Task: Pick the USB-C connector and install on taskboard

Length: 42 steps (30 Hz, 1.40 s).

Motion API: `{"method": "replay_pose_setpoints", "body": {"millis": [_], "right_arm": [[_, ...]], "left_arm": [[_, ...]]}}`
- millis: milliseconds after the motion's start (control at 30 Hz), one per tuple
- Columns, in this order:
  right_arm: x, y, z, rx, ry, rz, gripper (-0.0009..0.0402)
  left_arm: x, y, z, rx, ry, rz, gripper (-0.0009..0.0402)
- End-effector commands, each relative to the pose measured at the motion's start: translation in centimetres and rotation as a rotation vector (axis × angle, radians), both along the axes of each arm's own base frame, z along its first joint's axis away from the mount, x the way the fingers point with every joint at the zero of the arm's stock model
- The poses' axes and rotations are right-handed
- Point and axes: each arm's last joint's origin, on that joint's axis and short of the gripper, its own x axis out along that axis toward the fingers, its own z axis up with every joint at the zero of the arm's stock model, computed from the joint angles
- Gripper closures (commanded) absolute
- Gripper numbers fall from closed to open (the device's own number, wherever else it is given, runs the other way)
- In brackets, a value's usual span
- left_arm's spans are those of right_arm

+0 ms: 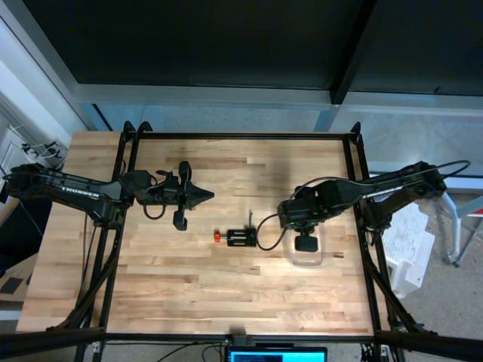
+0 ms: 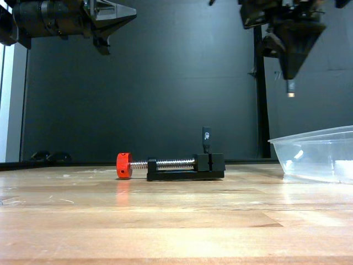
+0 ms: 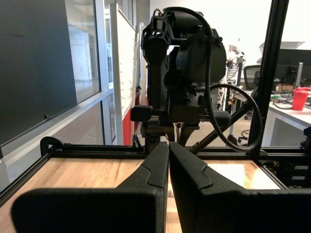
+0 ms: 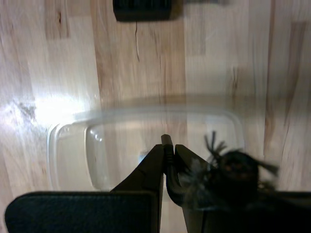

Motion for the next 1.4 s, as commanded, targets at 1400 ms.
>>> {"method": "replay_pose_setpoints", "body": {"millis": [1400], "right_arm": [[12.6,1.1,-3.1,-0.038,-0.018,-0.031,0.0393]], "left_arm": [[0.0,0.0,0.0,0.0,0.0,0.0,0.0393]]}}
